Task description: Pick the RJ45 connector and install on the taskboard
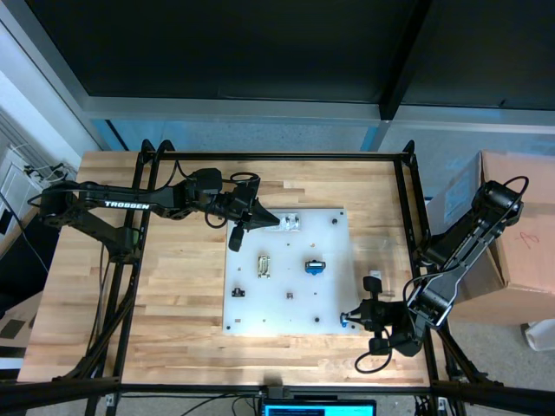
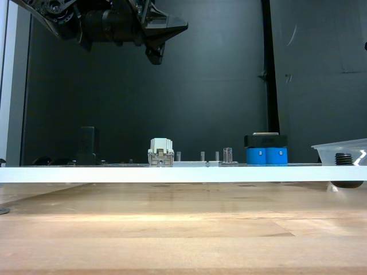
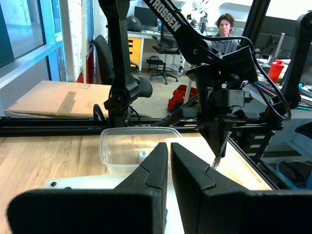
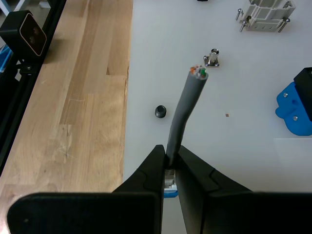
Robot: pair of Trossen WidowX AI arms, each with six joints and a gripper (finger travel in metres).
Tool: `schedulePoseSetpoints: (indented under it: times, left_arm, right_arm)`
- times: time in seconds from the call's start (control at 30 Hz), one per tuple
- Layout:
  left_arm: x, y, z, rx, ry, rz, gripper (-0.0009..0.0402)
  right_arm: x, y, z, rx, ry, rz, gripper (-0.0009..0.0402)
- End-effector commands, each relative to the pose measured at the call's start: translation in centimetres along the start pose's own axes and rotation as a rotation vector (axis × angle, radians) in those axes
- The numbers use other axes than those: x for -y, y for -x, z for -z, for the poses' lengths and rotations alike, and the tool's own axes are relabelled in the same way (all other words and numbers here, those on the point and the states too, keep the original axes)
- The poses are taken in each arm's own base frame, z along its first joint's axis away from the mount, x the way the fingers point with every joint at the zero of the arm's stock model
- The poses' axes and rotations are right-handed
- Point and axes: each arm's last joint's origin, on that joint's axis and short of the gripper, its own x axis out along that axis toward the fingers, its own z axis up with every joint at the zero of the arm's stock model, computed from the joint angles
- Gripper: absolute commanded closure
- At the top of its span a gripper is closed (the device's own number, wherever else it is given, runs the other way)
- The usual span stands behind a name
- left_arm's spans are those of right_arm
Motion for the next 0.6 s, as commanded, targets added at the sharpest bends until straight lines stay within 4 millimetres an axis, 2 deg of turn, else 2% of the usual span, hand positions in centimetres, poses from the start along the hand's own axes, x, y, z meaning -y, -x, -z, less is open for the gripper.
schedulePoseSetpoints:
  times: [0.03, 0.6]
  left_arm:
    - [0.0, 0.0, -0.02, 0.001, -0.001, 0.0, 0.0386]
    - [-0.01, 0.0, -0.02, 0.001, -0.001, 0.0, 0.0386]
  right_arm:
    - [0.0, 0.01, 0.1, -0.005, 0.004, -0.003, 0.0394]
    - [0.03, 0.03, 0.35, -0.013, 0.015, 0.002, 0.0394]
